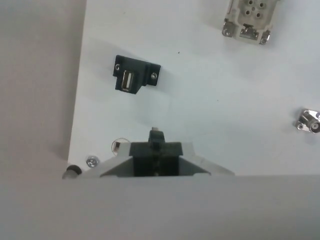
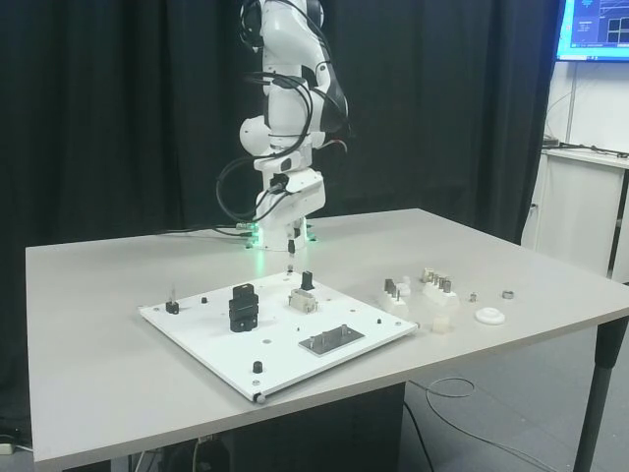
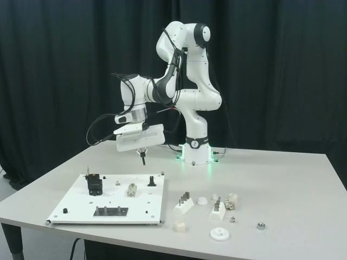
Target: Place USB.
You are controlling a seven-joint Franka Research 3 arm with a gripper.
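The USB plug [image 1: 156, 133] is a small black piece pinched between the two fingertips of the gripper [image 1: 156, 150], which are clamped on it so that only its tip pokes out past the pads; from the second room view I see it as a short dark stub hanging under the hand [image 3: 142, 158], up in the air above the far edge of the white board [image 3: 76, 203], touching nothing. So the picking up looks done and the placing is all still to come. The black USB socket [image 1: 135, 77] it seems meant for is screwed flat to the board with its slot showing in the wrist view, and the plug is clearly apart from it, not yet over it and a good way above it. I judge that what is left is to carry the plug across until it lines up with the slot, bring it down, press it home and let go. Beside the socket on the board sit a white multi-pin connector [image 1: 246, 20] and a small metal fitting [image 1: 309, 121], with a taller black block [image 2: 244, 309] and a grey plate [image 2: 331, 339] nearer the front. To the right of the board, loose white parts [image 3: 182, 206] lie on the grey table [image 3: 287, 184], well clear of the arm.
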